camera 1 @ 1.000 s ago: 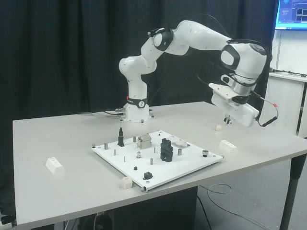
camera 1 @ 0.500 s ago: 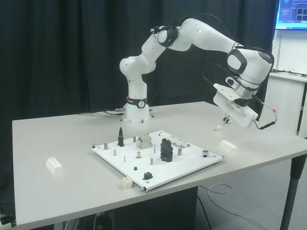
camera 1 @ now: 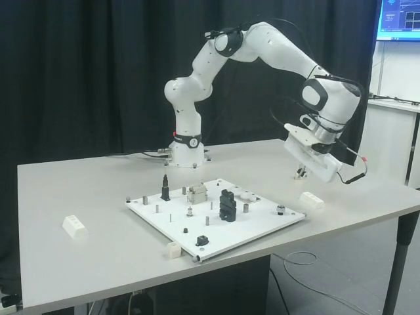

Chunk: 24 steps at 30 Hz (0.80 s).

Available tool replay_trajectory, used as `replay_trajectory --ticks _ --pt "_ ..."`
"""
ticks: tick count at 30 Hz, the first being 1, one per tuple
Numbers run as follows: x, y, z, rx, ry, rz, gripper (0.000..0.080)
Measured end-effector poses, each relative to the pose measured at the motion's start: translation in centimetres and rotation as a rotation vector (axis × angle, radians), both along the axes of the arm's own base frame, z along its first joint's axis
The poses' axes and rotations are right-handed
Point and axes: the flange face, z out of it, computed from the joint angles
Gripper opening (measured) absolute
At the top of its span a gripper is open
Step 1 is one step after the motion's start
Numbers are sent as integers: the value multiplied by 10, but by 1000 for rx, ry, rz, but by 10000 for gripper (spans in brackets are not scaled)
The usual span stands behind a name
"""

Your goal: Place Ethernet.

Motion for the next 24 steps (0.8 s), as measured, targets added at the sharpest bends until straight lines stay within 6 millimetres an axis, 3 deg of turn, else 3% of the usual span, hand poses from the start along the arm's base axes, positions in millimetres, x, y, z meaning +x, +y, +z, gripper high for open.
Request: replay_trajectory --ticks 12,24 --pt "-27 -2 -15 24 -74 2 77" --pt "-41 -4 -24 37 -131 3 77"
